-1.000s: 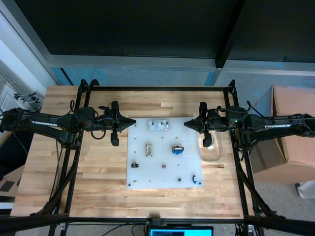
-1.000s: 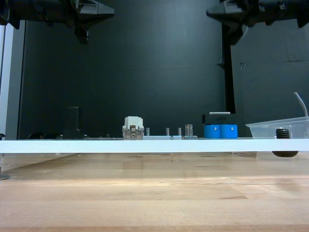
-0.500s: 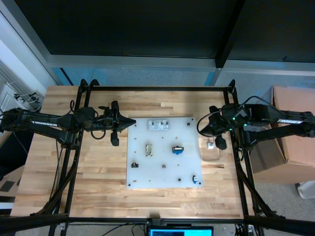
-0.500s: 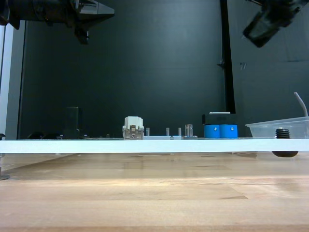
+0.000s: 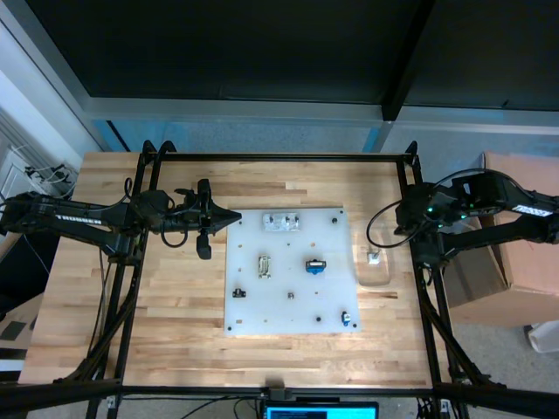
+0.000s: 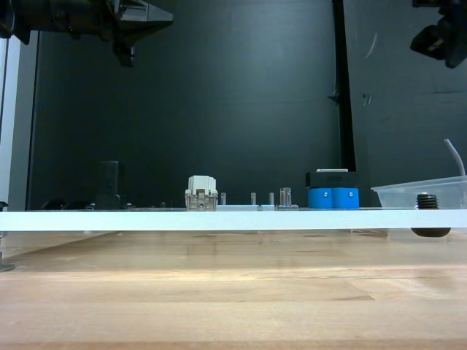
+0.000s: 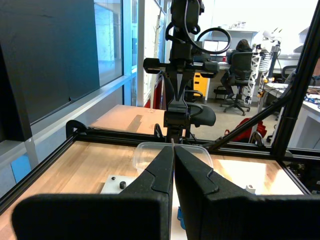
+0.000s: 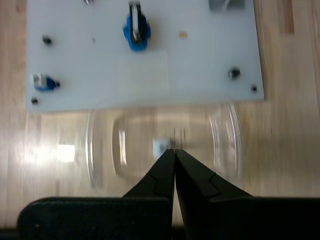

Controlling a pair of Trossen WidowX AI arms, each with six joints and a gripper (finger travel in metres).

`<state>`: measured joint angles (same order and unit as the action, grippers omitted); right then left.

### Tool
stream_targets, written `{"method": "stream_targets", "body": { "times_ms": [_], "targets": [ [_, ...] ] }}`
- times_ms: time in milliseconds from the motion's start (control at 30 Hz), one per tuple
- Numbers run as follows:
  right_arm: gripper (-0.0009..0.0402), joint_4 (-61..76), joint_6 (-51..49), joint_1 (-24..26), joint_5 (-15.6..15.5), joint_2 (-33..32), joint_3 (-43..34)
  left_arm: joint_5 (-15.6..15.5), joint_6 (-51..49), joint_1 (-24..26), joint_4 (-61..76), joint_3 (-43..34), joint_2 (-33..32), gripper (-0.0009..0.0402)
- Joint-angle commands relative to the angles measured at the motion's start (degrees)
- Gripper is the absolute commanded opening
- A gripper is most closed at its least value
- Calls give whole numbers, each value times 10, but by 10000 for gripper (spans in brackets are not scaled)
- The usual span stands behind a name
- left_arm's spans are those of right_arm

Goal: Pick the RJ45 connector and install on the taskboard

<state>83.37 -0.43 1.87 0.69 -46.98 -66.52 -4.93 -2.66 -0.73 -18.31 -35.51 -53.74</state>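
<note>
Since the connector (image 5: 374,257) lies free in the clear tray (image 6: 412,194), just right of the white board (image 5: 288,319) at mid-frame in the high view, and is the only thing I can make out in it, I'd judge the pick has not begun. Beyond it, the right gripper (image 8: 174,152) hangs high by the tray's far side, pointing down at it, jaws pinched together on nothing. Next it would need to part them, drop into the tray and straddle the connector squarely. The left gripper (image 5: 234,219) hovers at the board's far-left corner, jaws likewise pressed together, empty.
</note>
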Motion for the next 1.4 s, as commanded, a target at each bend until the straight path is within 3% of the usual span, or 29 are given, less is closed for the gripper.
{"method": "stream_targets", "body": {
  "times_ms": [33, 533, 633, 700, 1067, 1400],
  "targets": [
    [0, 21, 0, 0, 0, 0, -12, 0, 0, 0, 0, 0, 0, 0],
    [0, 43, 3, 0, 0, -1, -11, 0, 0, 0, 0, 0, 0, 0],
    [7, 45, 4, 0, 17, -1, -10, 0, 0, 0, 0, 0, 0, 0],
    [22, 54, 6, 0, 28, -3, -9, 0, 0, 0, 0, 0, 0, 0],
    [139, 33, 10, 0, 29, -4, 66, 0, 0, 0, 0, 0, 0, 0],
    [201, -36, 15, 0, 28, -15, 139, 0, 0, 0, 0, 0, 0, 0]
  ]
}}
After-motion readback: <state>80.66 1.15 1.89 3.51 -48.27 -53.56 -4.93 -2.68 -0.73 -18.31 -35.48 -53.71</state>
